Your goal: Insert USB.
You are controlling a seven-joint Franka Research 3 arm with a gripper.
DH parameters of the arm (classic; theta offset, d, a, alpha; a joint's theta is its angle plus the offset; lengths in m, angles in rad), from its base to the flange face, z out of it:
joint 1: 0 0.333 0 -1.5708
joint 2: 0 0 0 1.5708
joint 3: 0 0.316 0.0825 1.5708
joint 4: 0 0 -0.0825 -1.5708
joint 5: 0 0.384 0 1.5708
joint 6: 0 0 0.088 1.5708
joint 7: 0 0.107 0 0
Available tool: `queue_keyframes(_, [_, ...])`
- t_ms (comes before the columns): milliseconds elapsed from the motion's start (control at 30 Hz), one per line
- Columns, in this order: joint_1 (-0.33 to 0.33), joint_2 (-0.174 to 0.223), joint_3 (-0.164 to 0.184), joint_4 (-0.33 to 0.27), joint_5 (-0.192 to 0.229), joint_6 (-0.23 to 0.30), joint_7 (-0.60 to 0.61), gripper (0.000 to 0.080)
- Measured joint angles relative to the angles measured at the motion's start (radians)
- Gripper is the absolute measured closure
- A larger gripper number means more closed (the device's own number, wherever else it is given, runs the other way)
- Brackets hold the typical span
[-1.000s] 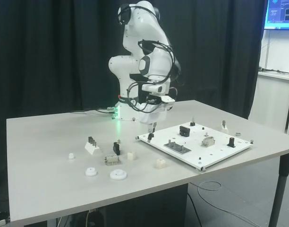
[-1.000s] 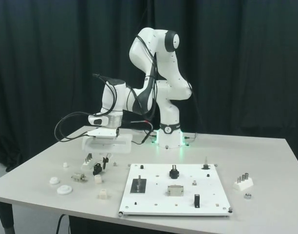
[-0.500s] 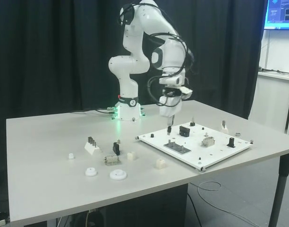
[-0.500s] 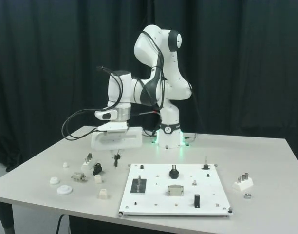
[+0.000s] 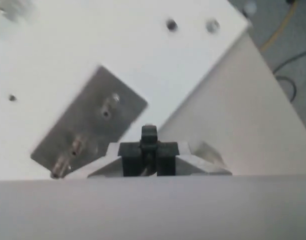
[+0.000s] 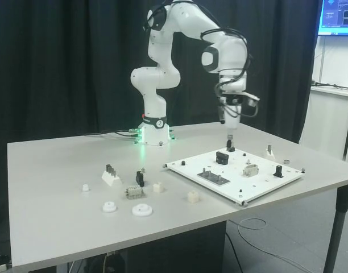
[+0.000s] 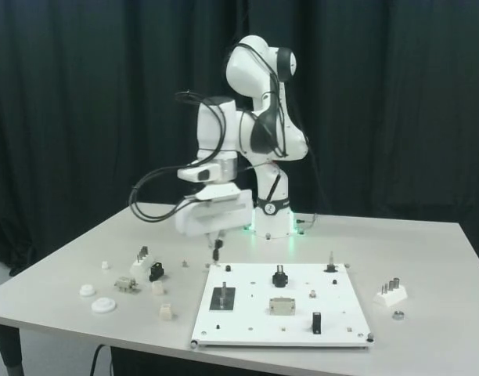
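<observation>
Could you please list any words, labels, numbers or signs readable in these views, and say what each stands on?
None can be read.
The screen at the edge of the first room view shows lines of text too small to read.
The white arm, white board and loose parts carry no legible marks.

We count one white arm [image 7: 255, 117], one grey table [image 7: 427, 258] and one white board [image 7: 255, 317]. On the board we record one metal plate [image 7: 222, 298], one black round fitting [image 7: 279, 277], one grey connector [image 7: 282, 305] and one black upright piece [image 7: 316, 321]. Loose on the table we count two white discs [image 7: 103, 305], two white cubes [image 7: 166, 312] and two white pin blocks [image 7: 390, 291]. One black plug [image 5: 148, 145] completes the tally.
</observation>
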Motion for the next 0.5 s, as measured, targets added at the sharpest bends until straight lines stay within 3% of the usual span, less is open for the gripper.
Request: queue_keyframes(500, [0.012,0.011,0.092,0.028,0.0,-0.022,-0.019,0.0747])
